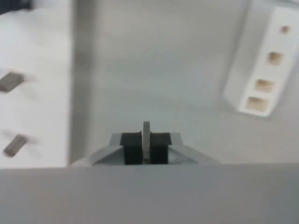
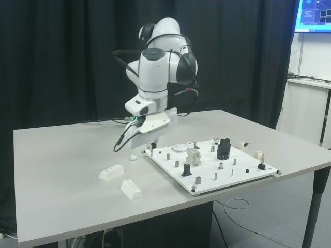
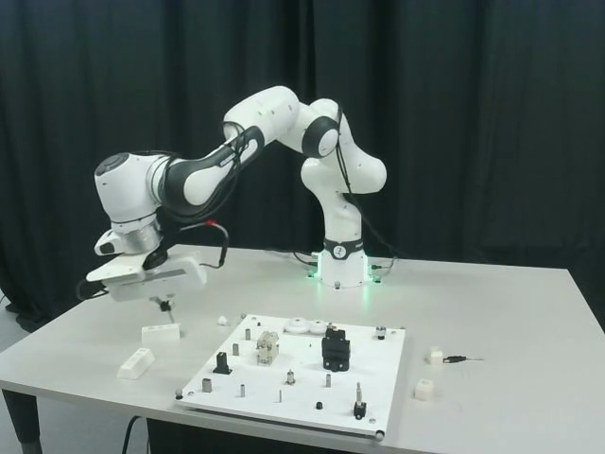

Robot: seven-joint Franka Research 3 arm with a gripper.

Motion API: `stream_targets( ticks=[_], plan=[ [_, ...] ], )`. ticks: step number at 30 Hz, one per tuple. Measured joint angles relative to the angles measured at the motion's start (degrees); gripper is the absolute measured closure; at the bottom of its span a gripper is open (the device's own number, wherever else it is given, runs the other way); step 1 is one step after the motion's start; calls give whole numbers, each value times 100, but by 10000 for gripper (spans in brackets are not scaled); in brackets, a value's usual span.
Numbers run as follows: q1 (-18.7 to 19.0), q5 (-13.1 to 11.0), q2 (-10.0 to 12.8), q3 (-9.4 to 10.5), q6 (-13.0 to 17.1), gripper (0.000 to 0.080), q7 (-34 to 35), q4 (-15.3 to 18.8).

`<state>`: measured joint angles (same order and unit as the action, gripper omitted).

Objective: Insert square peg 1.

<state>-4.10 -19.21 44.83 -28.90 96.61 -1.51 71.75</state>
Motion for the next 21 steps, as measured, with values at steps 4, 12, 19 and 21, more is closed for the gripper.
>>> stream_targets(
  ticks=[4,12,19,21],
  plan=[
    [171,93,-246,-5,-74,772,-59,302],
    [571,350,-843,-4,-75,772,-320,1040],
    [943,541,-1330,3,165,772,-659,1604],
    [1052,599,-1456,8,254,772,-717,1749]
  ],
)
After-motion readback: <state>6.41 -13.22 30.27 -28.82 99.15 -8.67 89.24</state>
